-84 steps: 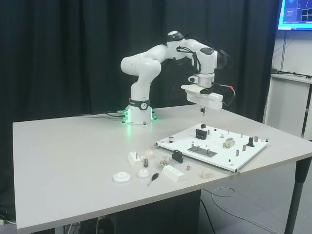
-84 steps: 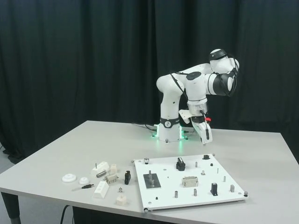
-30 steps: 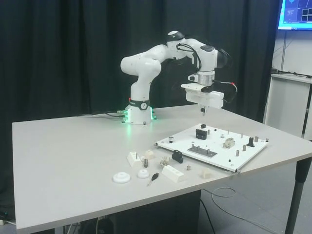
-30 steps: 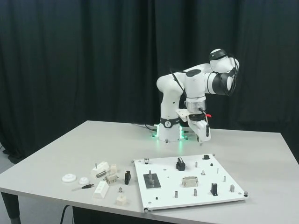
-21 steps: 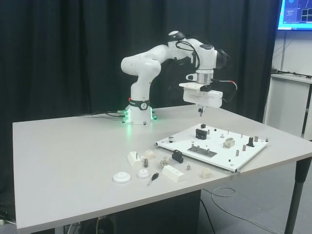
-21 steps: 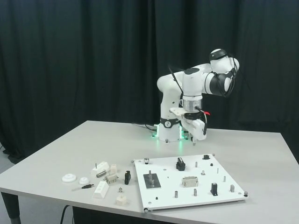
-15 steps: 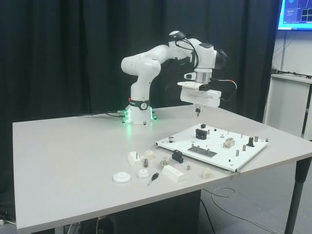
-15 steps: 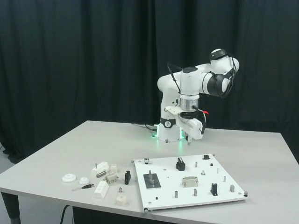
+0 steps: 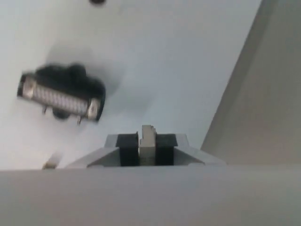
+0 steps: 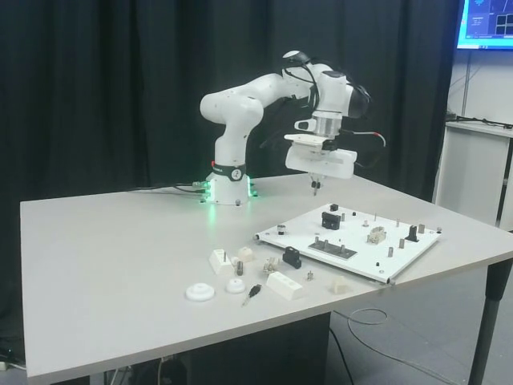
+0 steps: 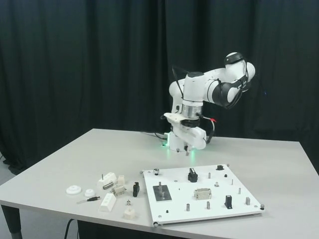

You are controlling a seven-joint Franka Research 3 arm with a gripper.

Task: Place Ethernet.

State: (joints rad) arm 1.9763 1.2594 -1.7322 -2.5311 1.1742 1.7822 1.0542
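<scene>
Several loose parts (image 11: 107, 191): white and grey pieces scattered on the grey surface (image 11: 65, 159), left of the board and apart from it.
Black connector (image 11: 135, 189): stands at the right end of the loose group, just beside the board's left edge.
Board (image 11: 174, 206): white plate lying flat on the surface; carries small pegs, black fixtures and a metal socket (image 11: 201, 193).
Arm base (image 11: 180, 139): white, bolted at the far side of the surface, with green light (image 11: 164, 145) at its foot.
Pincer (image 11: 187, 151): points straight down, hanging in the air above the surface near the far left corner of the board, touching nothing below.
Pincer state: narrow; in the wrist view the two black pads (image 9: 126, 147) press on a small light piece.
Ethernet plug (image 9: 148, 132): the light piece held between the pads, off the board, carried in the air.
Wrist view, below the pincer: white board face bearing a blurred metal-fronted connector (image 9: 59, 99) on a black mount, with the board edge and grey surface alongside.
</scene>
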